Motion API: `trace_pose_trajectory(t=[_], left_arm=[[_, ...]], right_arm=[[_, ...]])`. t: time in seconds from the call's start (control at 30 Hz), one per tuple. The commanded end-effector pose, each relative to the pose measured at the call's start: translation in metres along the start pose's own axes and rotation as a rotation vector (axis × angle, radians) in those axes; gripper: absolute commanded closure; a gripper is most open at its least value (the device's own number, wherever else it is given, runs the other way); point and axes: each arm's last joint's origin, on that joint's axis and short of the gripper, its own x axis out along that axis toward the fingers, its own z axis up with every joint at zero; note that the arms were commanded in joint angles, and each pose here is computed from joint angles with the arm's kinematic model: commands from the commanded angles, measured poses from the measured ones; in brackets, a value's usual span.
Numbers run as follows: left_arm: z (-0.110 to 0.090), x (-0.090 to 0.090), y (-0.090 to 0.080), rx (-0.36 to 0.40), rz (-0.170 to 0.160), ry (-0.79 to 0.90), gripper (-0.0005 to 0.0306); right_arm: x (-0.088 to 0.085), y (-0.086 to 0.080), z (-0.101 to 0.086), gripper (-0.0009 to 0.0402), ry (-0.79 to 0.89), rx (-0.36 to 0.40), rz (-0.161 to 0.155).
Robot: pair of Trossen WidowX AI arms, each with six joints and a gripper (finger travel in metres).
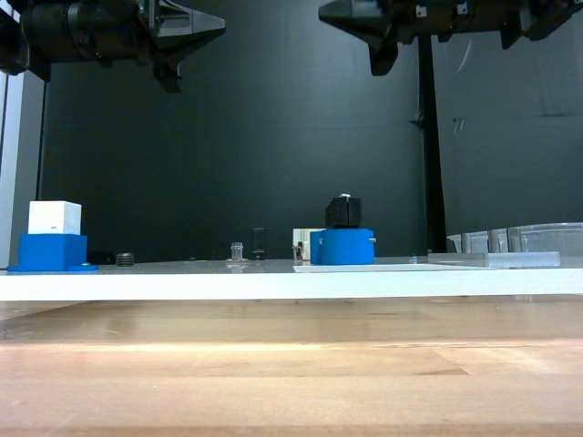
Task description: Remove the 16mm cylinder and place in the container
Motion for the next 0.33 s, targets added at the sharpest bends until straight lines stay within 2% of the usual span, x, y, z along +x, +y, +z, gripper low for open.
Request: trace_pose_trajectory(t=[0.03, 0.1, 0.17, 0.33], left_arm=[[0.0, 0.0, 0.0, 0.0, 0.0, 0.0, 0.03], [0.0, 0.0, 0.0, 0.0, 0.0, 0.0, 0.03], [0.0, 0.0, 0.0, 0.0, 0.0, 0.0, 0.03], [0.0, 0.0, 0.0, 0.0, 0.0, 0.0, 0.03]], right_arm=[[0.0, -0.004, -0.001, 0.0393, -0.011, 0.002, -0.004], [-0.001, -0.006, -0.002, 0.0393, -0.024, 0.005, -0.01], [-0.001, -0.009, -0.004, 0.0393, -0.036, 0.02, 0.002], [-0.004, -0.011, -0.012, 0.0393, -0.044, 0.039, 0.012]])
